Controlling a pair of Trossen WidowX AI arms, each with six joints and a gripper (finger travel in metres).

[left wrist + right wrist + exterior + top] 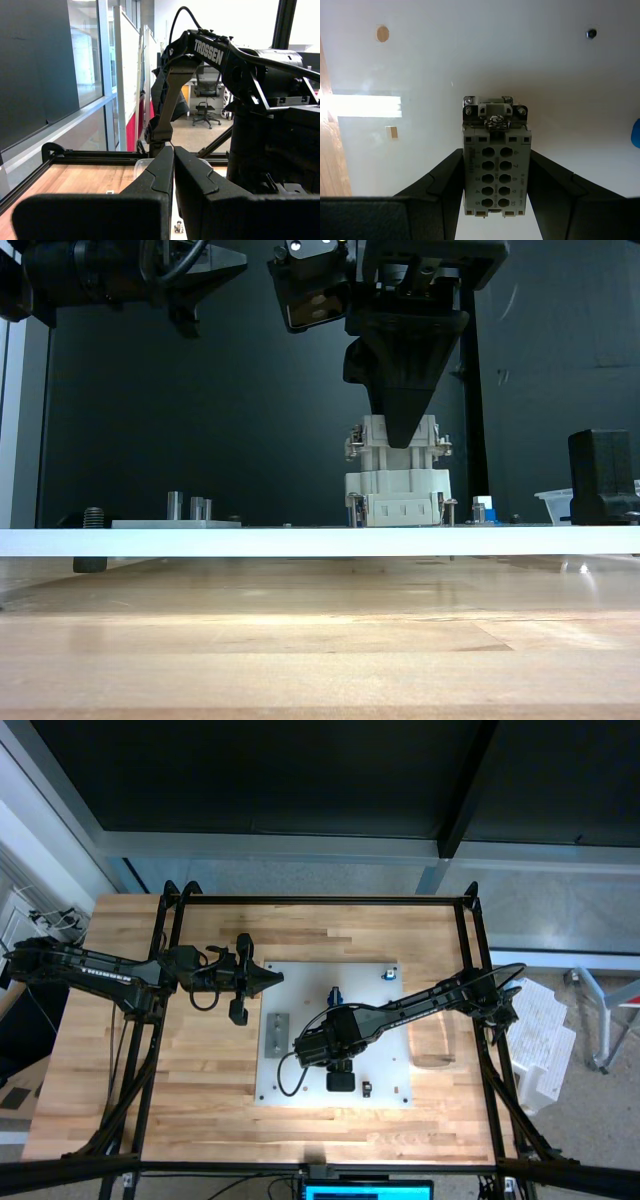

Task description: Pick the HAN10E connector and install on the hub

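**A:** Status: the right gripper point(405, 428) is clamped on the connector point(495, 175), with its fingers point(437, 187) on the two long sides. The left gripper point(173, 167) hangs parked high near the left edge of the board point(385, 1055), its jaws pressed together on nothing.

**B:** Where is the connector?

**A:** Directly over the hub point(397, 498), stacked square with it. We cannot tell whether it is fully seated.

**B:** What could go wrong?

**A:** We judge two risks. A slight tilt or offset under pressure would jam the connector on the hub's rim. Letting go before it seats would leave it loose and liable to topple.

**B:** Which view do we consult?

**A:** Only the low view shows the stack and the seam between the two parts. Only the right wrist view shows the contact holes and the grip, but there the connector hides most of the hub.
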